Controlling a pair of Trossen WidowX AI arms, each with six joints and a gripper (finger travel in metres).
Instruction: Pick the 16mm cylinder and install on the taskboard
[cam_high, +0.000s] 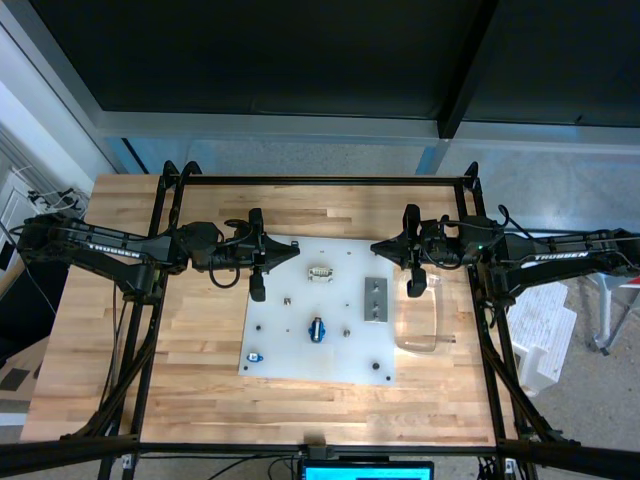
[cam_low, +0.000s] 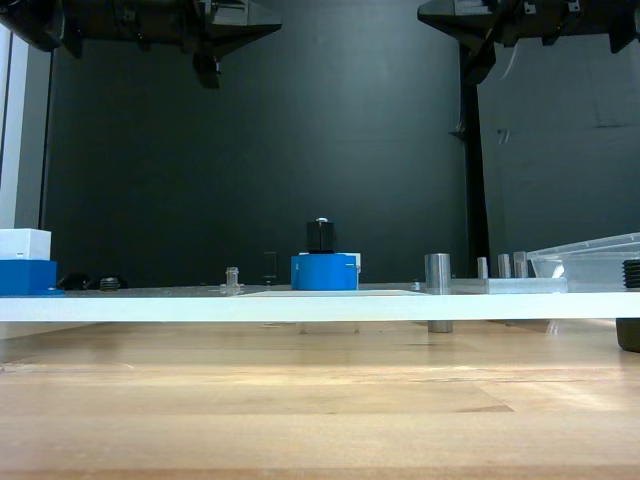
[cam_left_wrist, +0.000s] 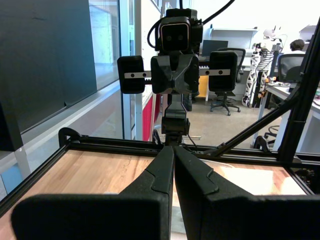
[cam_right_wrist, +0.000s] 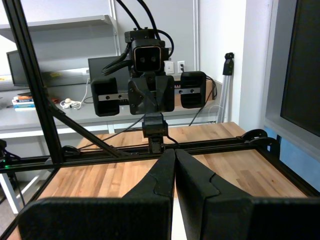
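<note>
From above, the white square taskboard (cam_high: 290, 340) lies in the middle of the wooden bench (cam_high: 110, 340), carrying a grey block (cam_high: 376, 298), a blue fitting (cam_high: 317, 328) and a beige connector (cam_high: 320, 272). The 16mm cylinder (cam_high: 346, 332) shows as a tiny grey dot on the plate, just beside the blue fitting on the side toward the grey block. A clear tray (cam_high: 421, 345) sits at the plate's right edge. The left gripper (cam_high: 296, 252) hangs over the plate's far left corner and the right gripper (cam_high: 375, 247) over its far right part; both point inward and are well apart from the cylinder. At bench height, the cylinder (cam_low: 437, 272) is a short, plain grey metal peg standing upright on the taskboard (cam_low: 200, 305), right of the blue fitting (cam_low: 324, 271), touched by nothing. The left gripper (cam_low: 265, 32) and right gripper (cam_low: 430, 12) hang high above it. From the left wrist, the left gripper (cam_left_wrist: 173, 150) has its jaws pressed together on nothing. From the right wrist, the right gripper (cam_right_wrist: 175, 151) likewise has its jaws closed and empty.
</note>
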